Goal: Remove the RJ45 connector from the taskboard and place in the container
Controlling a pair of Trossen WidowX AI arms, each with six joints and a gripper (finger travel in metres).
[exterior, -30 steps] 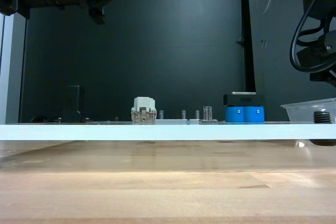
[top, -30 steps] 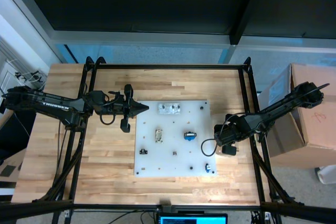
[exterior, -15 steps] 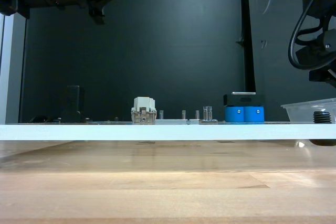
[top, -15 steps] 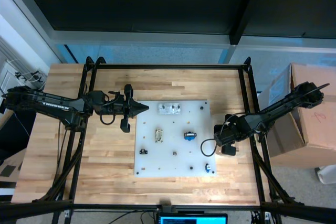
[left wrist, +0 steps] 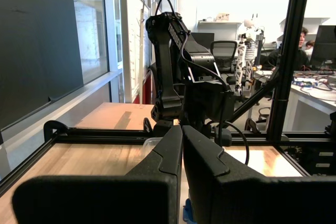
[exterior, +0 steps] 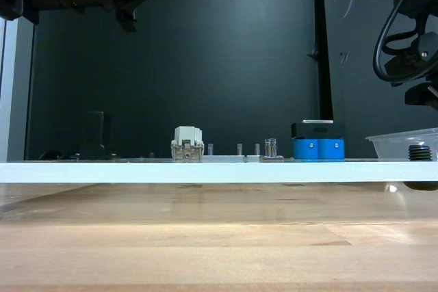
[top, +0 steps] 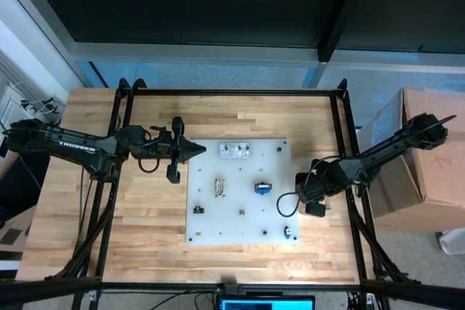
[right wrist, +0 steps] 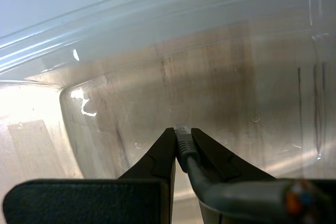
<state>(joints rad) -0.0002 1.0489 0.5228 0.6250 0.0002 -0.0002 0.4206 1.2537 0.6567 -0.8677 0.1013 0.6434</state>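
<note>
Grey RJ45 connector (right wrist: 182, 139), white taskboard (top: 240, 176), blue blocks (exterior: 319, 148)

Container (exterior: 402, 137) right of taskboard (top: 243, 172)

table (top: 145, 215): matt wood | taskboard (top: 240, 226): smooth white plastic | container (right wrist: 210, 9): clear glossy plastic | RJ45 connector (right wrist: 181, 129): plastic

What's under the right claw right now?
Clear container, wood grain showing through its floor. Right claw grips the RJ45 connector above it; the fingers hide the floor directly beneath. Left claw, shut, hangs over the taskboard's left edge.
</note>
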